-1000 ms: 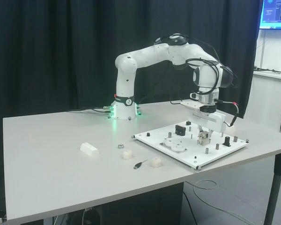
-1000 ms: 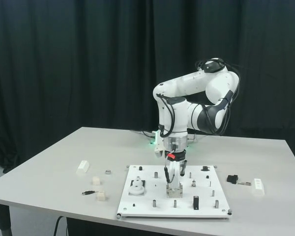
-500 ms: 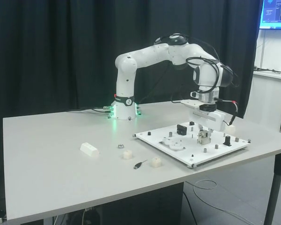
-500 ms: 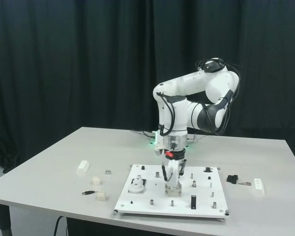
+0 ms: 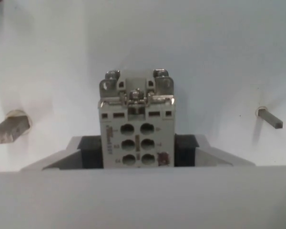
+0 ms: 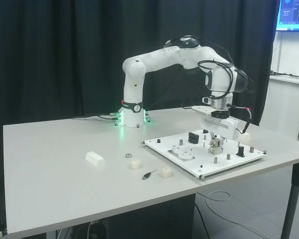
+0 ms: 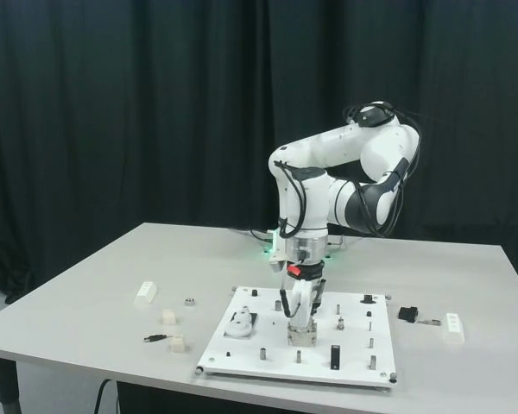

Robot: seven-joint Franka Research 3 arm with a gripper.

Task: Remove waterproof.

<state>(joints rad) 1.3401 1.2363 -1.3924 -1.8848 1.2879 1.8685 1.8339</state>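
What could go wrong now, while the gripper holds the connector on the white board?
1. The gripper is shut on the connector, yet the board has turned and slid on the table during the last second. The connector may stay stuck, so the whole board gets dragged.
2. The board's front edge lies close to the table's front edge; more sliding could push it over.
3. A peg stands near the connector; a sideways pull might hit it.

The plug (image 5: 136,125) was a pale blocky thing with six round holes and metal clips, standing upright on the white board (image 6: 189,162).
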